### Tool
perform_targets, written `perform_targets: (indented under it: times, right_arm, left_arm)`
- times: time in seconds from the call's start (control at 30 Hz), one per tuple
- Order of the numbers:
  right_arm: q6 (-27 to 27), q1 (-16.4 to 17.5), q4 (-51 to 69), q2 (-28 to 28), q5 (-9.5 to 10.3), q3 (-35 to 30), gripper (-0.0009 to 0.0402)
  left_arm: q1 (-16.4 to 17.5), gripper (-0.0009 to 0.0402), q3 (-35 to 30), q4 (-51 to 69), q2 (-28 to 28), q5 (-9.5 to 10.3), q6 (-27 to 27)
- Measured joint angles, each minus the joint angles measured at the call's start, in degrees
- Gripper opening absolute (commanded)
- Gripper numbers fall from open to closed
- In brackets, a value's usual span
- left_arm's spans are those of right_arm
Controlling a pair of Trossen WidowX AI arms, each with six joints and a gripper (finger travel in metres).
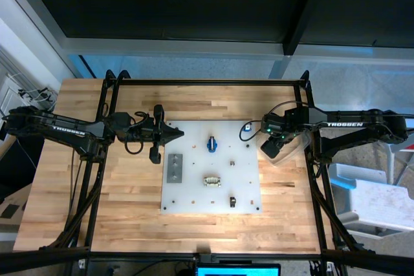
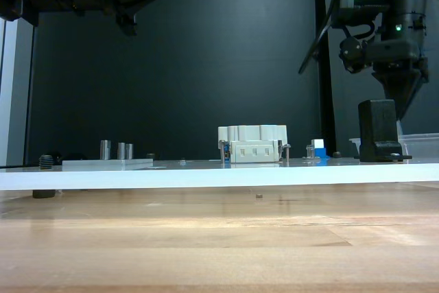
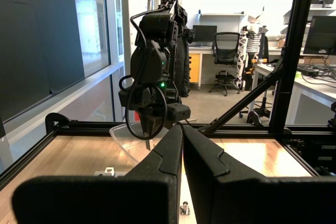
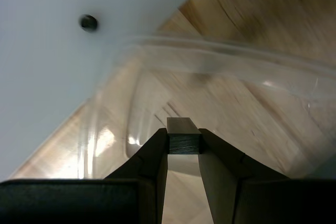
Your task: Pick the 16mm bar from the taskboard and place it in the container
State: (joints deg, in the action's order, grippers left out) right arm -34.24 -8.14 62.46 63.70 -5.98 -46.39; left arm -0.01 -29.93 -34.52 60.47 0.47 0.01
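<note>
My right gripper [image 4: 184,142] is shut on the 16mm bar [image 4: 184,136], a short grey metal piece pinched between its fingers. It hangs just above the clear container [image 4: 210,59], which sits on the wood off the right edge of the white taskboard [image 4: 47,61]. From above, the right gripper [image 1: 270,148] points down over the container [image 1: 284,153] beside the taskboard [image 1: 194,185]. My left gripper [image 1: 178,132] hovers shut and empty over the board's far left corner, and its closed fingertips [image 3: 178,132] face the right arm.
On the board stand a grey metal block [image 1: 174,167], a blue knob [image 1: 211,143], a white connector [image 1: 211,181] and a small black block [image 1: 232,200]. A black frame rail [image 1: 207,83] runs around the table. Bare wood lies in front of the board.
</note>
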Motion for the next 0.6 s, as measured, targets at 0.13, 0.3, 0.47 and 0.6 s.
perform_targets:
  times: [0.13, 0.3, 0.47, 0.6]
  right_arm:
    - [0.00, -0.17, 0.07, -0.02, 0.00, 1.29, 0.0044]
    - [0.00, -0.28, -0.02, -0.59, 0.00, 2.75, 0.0072]
    - [-0.04, -0.28, -0.07, -0.63, 0.00, 3.50, 0.0094]
    - [-0.02, -0.28, -0.07, -0.63, 0.00, 3.61, 0.0107]
  left_arm:
    - [0.00, 0.0000, -0.02, -0.02, 0.00, -0.02, 0.00]
    - [0.00, 0.0000, 0.00, -0.02, 0.00, -0.02, 0.00]
    - [0.00, 0.0000, -0.02, 0.00, 0.00, 0.00, 0.00]
    - [0.00, 0.0000, -0.02, -0.02, 0.00, 0.00, 0.00]
